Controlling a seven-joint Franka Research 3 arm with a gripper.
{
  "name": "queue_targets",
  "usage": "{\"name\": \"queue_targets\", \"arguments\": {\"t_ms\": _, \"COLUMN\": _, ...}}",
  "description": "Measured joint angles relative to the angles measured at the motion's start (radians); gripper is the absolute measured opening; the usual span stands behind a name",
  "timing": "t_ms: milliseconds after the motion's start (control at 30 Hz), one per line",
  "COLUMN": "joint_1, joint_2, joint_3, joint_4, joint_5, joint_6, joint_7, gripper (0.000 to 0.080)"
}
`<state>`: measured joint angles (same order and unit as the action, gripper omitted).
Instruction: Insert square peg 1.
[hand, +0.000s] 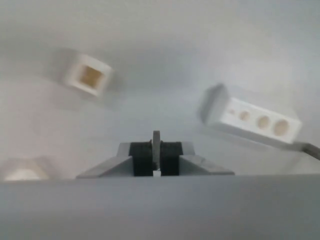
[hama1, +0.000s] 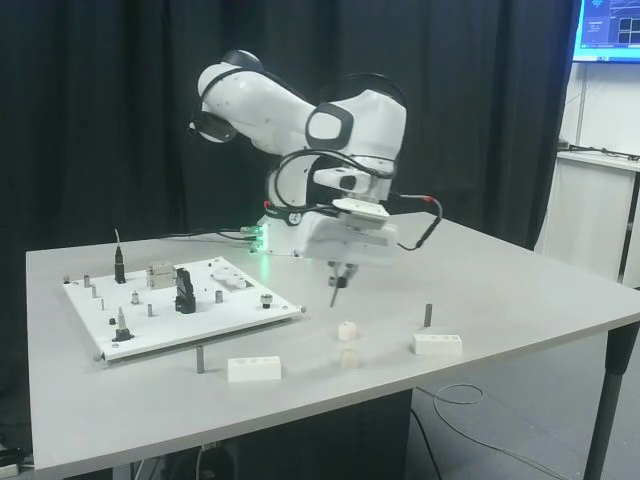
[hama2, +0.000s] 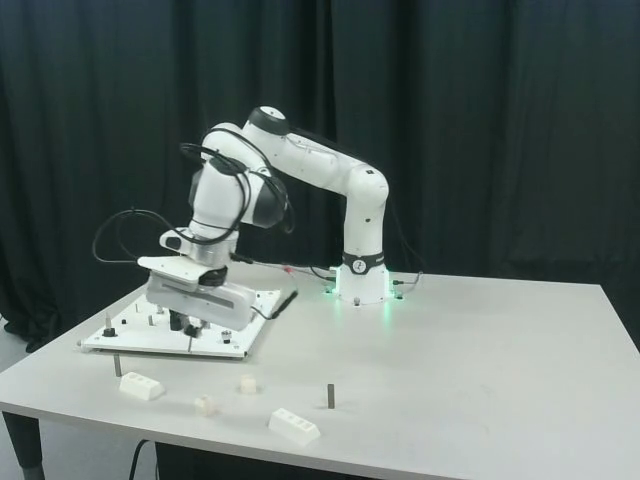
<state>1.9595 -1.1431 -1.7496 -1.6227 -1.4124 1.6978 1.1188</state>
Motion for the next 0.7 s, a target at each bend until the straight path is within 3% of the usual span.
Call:
{"name": "queue_targets", "arguments": {"t_ms": 500, "joint_1": -0.13, "joint_2": 0.0, "joint_3": 0.063, "joint_4": 0.006, "joint_5": 0.002, "joint_6": -0.121, "joint_7": -0.138, "gripper": 0.0028}}
{"name": "queue_targets", "arguments": {"t_ms": 700, "joint_1": -0.184, "joint_2": 0.0, "joint_3": 0.093, "joint_4": -0.003, "joint_5": 0.023, "joint_6": -0.165, "joint_7": -0.178, "gripper": 0.0028}}
